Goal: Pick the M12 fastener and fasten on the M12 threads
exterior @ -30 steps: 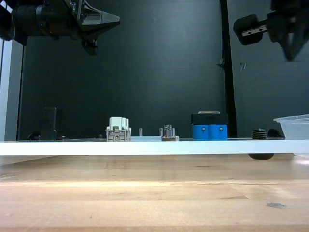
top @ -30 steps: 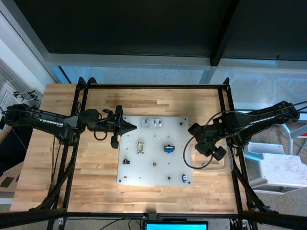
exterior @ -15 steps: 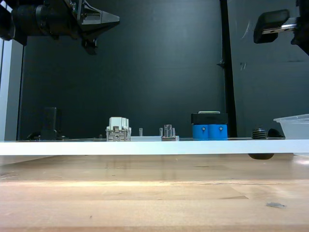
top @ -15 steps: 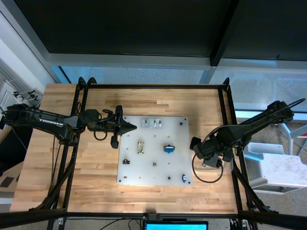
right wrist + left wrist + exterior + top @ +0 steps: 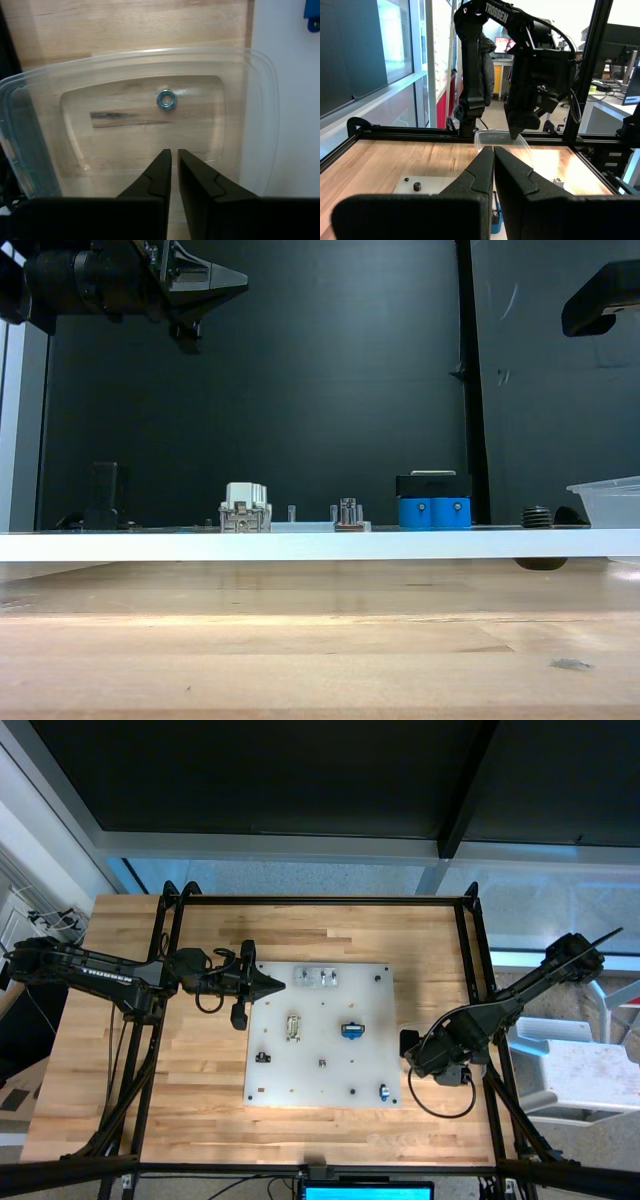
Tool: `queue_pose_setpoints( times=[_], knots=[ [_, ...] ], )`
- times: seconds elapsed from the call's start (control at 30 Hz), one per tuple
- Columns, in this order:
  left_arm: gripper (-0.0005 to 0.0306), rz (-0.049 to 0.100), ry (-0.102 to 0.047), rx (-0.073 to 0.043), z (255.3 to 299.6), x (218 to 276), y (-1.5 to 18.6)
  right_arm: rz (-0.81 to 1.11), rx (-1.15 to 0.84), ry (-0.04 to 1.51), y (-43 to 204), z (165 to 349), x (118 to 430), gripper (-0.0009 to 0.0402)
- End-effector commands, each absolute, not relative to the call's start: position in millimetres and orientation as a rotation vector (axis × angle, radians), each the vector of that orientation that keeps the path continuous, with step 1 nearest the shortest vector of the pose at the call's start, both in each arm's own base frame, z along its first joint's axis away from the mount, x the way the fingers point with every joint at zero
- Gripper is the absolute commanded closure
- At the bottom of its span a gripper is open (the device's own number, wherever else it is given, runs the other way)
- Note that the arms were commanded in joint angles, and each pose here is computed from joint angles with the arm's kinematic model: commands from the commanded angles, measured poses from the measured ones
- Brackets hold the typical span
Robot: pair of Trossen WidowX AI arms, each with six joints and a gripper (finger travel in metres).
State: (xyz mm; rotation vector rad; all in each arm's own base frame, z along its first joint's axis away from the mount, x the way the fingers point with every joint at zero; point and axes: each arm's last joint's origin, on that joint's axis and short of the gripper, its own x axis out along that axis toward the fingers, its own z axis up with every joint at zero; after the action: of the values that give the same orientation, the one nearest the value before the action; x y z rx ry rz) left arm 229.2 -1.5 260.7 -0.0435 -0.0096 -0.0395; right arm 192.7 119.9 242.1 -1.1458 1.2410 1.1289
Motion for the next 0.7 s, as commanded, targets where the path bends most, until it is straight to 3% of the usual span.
queue_pose_setpoints(
  times=[0.03, 0.37, 0.7],
  knots=[
    [0.0300, -0.039, -0.010, -0.043, 260.8, 229.2, -1.4, 1.103, -1.137, 1.237, 121, 239.7, 194, 0.0338],
    [0.0300, -0.039, -0.010, -0.043, 260.8, 229.2, -1.4, 1.049, -1.159, 1.221, 128, 224.4, 189, 0.0226],
    [0.0300, -0.039, -0.010, -0.043, 260.8, 229.2, -1.4, 0.989, -1.089, 1.252, 128, 207.1, 186, 0.0204]
  ],
)
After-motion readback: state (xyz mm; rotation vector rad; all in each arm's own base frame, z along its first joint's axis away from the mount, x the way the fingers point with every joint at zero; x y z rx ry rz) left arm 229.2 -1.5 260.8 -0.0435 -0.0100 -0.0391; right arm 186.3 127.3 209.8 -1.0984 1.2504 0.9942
